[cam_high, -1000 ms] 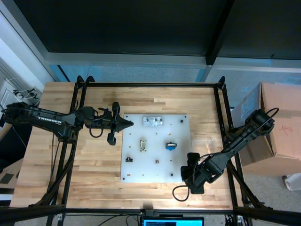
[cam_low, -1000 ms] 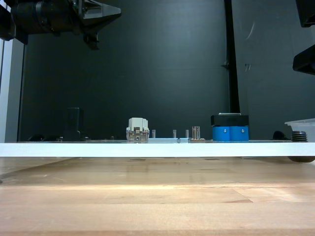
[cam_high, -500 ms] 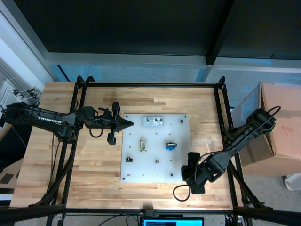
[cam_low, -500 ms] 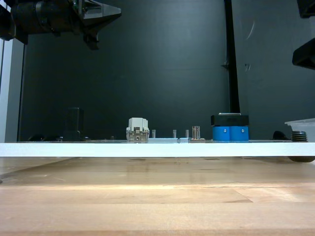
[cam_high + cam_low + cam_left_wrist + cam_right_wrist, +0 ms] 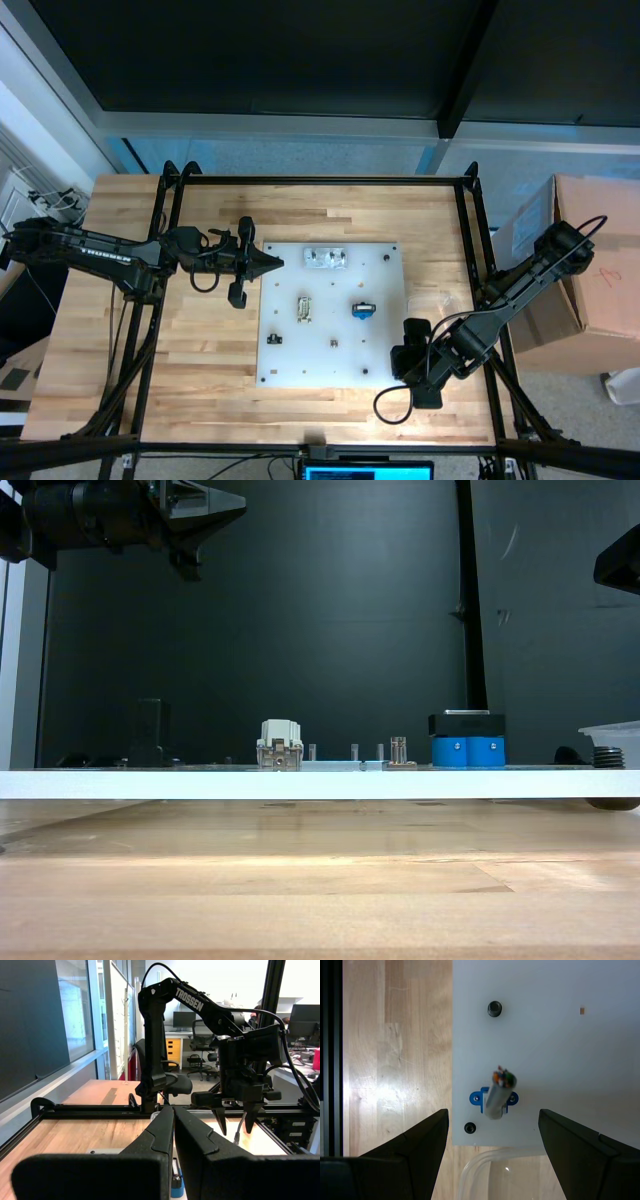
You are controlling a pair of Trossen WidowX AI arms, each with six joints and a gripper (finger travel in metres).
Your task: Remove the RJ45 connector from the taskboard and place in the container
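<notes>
Since the earlier frames the right gripper [image 5: 413, 360] has been shifted a little toward the table's [image 5: 200, 340] right edge, and in the low view its dark bulk has been lifted almost out of sight; the left gripper [image 5: 272, 263] has not been moved.

The RJ45 connector [image 5: 496, 1096] is seated in its blue mount on the taskboard [image 5: 330, 365], right of the board's middle, with the short cable stub standing up from the board, so its long axis runs roughly upright. The right gripper is held above the board's near right corner, fingers spread wide and empty. Along its line of sight the connector is framed between the two fingers, further toward the board's middle. This arm is judged the nearer. The left gripper is poised over the board's left edge near the far corner, fingers pressed together on nothing.

The container [image 5: 612, 730] is seen just beside the board's right edge. Open board surface is left around the mount, save a small dark standoff [image 5: 469, 1128] close by it.
</notes>
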